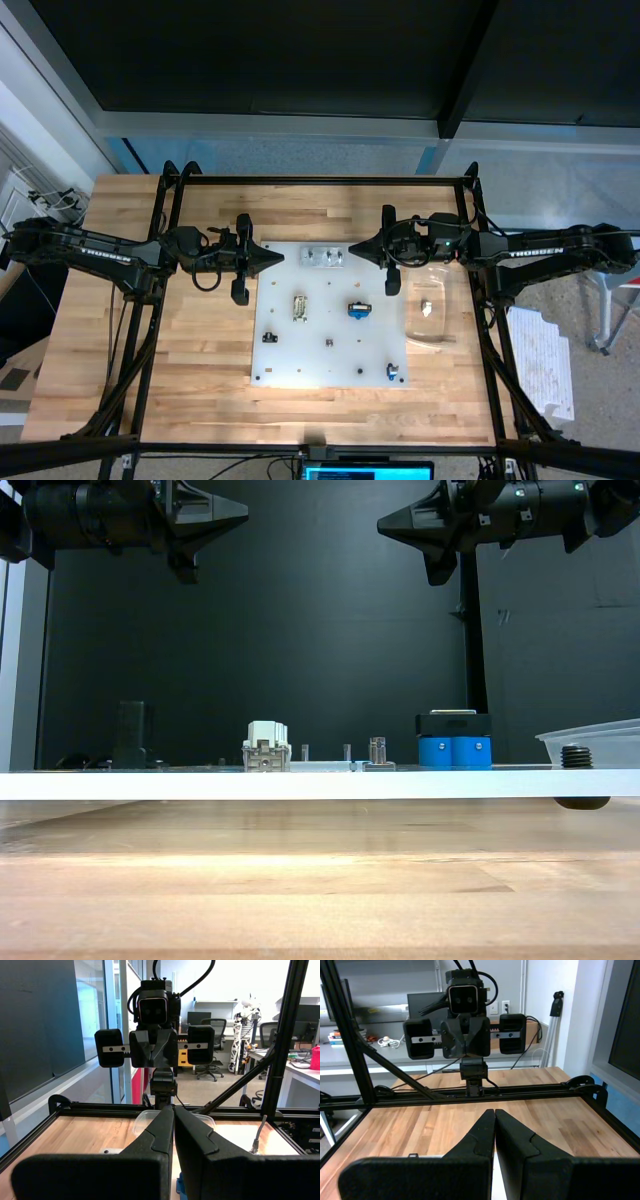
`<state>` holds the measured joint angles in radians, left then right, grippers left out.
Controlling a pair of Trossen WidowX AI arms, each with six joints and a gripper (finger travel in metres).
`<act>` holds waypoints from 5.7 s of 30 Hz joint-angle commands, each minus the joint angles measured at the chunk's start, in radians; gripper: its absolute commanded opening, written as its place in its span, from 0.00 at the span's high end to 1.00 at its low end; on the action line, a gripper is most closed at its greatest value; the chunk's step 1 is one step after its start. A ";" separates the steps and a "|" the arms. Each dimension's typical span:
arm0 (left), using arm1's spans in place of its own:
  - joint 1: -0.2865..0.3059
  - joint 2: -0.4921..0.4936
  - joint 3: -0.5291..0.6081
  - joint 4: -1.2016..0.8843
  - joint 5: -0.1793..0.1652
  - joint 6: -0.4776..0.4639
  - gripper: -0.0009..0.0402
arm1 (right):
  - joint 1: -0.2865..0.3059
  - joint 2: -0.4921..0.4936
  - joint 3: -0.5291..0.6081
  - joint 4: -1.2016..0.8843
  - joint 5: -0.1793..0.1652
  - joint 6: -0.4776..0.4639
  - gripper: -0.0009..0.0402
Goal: Pick the RJ45 connector and install on taskboard
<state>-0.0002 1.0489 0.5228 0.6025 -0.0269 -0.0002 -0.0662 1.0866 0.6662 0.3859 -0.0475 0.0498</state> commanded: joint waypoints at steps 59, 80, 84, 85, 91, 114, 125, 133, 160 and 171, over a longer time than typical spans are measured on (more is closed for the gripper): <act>0.000 0.000 0.000 0.000 0.000 0.000 0.98 | 0.030 0.002 -0.043 0.099 0.027 -0.005 0.98; 0.000 0.000 0.000 0.000 0.000 0.000 0.98 | 0.034 0.001 -0.043 0.098 0.028 -0.005 0.98; 0.000 0.000 0.000 0.000 0.000 0.000 0.98 | 0.034 0.001 -0.043 0.098 0.028 -0.005 0.98; 0.000 0.000 0.000 0.000 0.000 0.000 0.98 | 0.034 0.001 -0.043 0.098 0.028 -0.005 0.98; 0.000 0.000 0.000 0.000 0.000 0.000 0.98 | 0.034 0.001 -0.043 0.098 0.028 -0.005 0.98; 0.000 0.000 0.000 0.000 0.000 0.000 0.98 | 0.034 0.002 -0.043 0.075 0.028 -0.005 0.98; 0.000 0.000 0.000 0.000 0.000 0.000 0.98 | 0.034 0.002 -0.043 0.075 0.028 -0.005 0.98; 0.000 0.000 0.000 0.000 0.000 0.000 0.98 | 0.034 0.002 -0.043 0.075 0.028 -0.005 0.98; 0.000 0.000 0.000 0.000 0.000 0.000 0.98 | 0.034 0.002 -0.043 0.075 0.028 -0.005 0.98; 0.000 0.000 0.000 0.000 0.000 0.000 0.98 | 0.034 0.002 -0.043 0.075 0.028 -0.005 0.98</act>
<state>-0.0002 1.0489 0.5224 0.6025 -0.0269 -0.0002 -0.0326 1.0882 0.6228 0.4610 -0.0193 0.0444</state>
